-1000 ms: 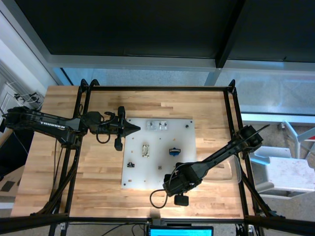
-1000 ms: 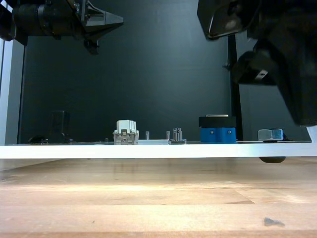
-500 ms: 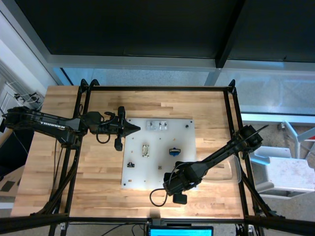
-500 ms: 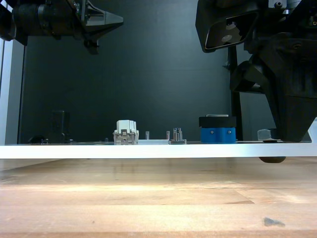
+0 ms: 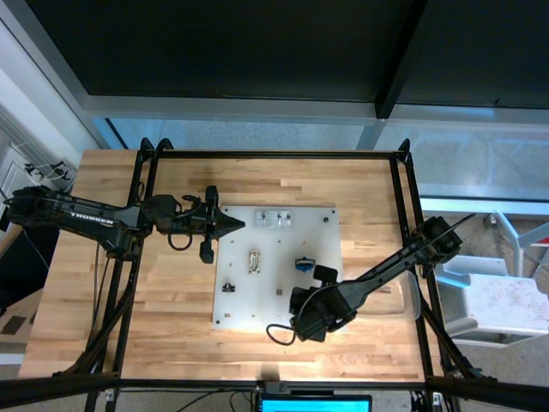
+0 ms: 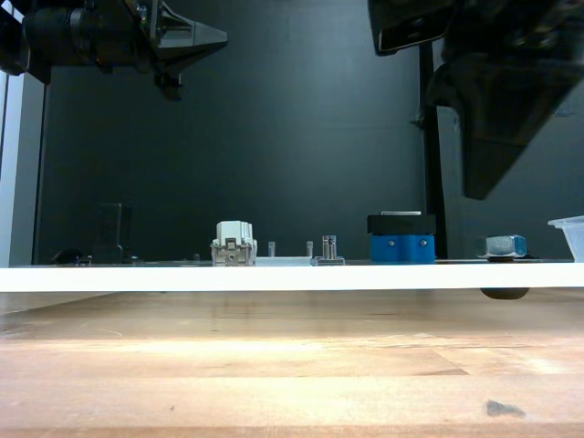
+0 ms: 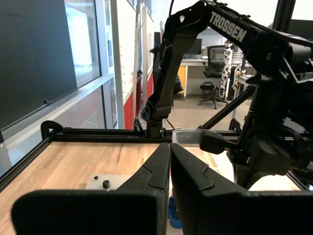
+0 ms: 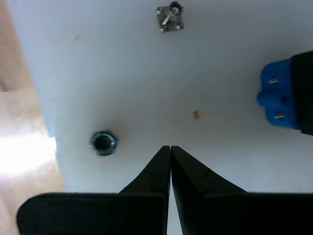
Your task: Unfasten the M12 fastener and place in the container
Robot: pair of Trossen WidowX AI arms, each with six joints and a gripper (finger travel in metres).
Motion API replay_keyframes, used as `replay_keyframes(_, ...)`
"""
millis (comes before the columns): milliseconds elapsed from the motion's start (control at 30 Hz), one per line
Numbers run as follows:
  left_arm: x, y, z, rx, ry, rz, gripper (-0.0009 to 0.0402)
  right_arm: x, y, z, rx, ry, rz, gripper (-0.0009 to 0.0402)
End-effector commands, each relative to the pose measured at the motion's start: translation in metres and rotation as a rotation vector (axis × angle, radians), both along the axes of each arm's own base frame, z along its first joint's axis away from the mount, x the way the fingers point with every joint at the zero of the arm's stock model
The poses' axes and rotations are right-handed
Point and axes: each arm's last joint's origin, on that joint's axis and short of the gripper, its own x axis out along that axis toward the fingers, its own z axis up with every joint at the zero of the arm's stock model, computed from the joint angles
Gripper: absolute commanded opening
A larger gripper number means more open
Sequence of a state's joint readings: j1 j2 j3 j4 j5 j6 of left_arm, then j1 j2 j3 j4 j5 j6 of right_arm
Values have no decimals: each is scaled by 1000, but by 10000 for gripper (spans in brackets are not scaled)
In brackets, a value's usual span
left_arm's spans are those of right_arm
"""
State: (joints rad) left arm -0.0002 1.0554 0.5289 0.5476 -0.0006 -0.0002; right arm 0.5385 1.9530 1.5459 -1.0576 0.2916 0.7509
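Hovering over the white board, the right gripper is pinched shut on nothing. The silver nut sits on its stud, low right in the low view. Next it should open and close round the nut, I think. The clear container waits far right. A blue block stands near. The left gripper, also shut, hangs upper left.

**Materials and finish**

Pale butcher-block wooden table: satin, patchy glare. Flat white board: smooth, matt, plastic-looking. Small silver hexagonal nut: bright metal, glossy facets. Blue block: smooth plastic, shiny metal screws. Clear plastic tub: see-through, glossy rim. Left gripper, above the board's far left edge: matt black plastic, fingers pressed together. Right gripper, over the board just beside the nut: same matt black, tips closed on nothing.
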Motion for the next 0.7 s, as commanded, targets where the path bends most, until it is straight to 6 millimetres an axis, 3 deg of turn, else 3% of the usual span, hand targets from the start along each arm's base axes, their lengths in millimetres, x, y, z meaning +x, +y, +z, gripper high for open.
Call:
replay_keyframes(33, 0, 0, 0, 0, 0, 0, 0, 1, 3, 0, 81, 29, 46, 0)
replay_keyframes(233, 0, 0, 0, 0, -1, 0, 0, 6, 13, 1, 268, 35, 103, 0)
replay_keyframes(700, 0, 0, 0, 0, 0, 0, 0, 7, 15, -27, 289, 56, 120, 0)
